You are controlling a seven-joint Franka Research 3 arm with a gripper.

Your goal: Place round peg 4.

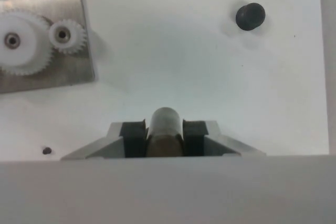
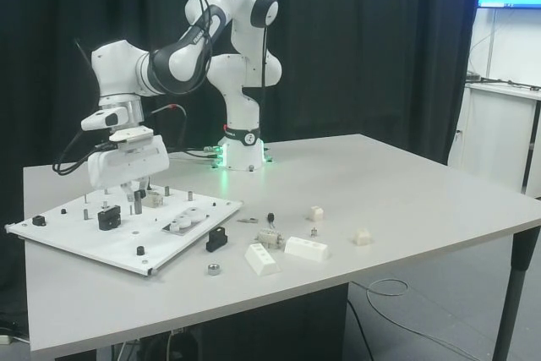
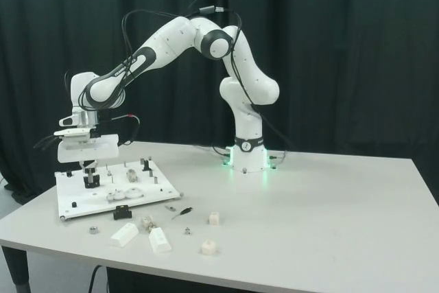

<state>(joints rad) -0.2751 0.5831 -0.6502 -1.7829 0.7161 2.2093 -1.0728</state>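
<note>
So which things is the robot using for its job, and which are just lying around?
Using: pincer, round peg clamped in it, white board.

Lying around: white gears, black knob, white blocks, nut on the grey table.

My arm (image 3: 171, 39) rises from its base (image 3: 248, 157) at the back of the desk (image 2: 406, 200), arches high, then reaches down and outward. My wrist points straight down, and my pincer (image 1: 166, 135) (black pads (image 1: 134, 136) either side) is clamped on a round peg (image 1: 165, 121), held upright.
</note>
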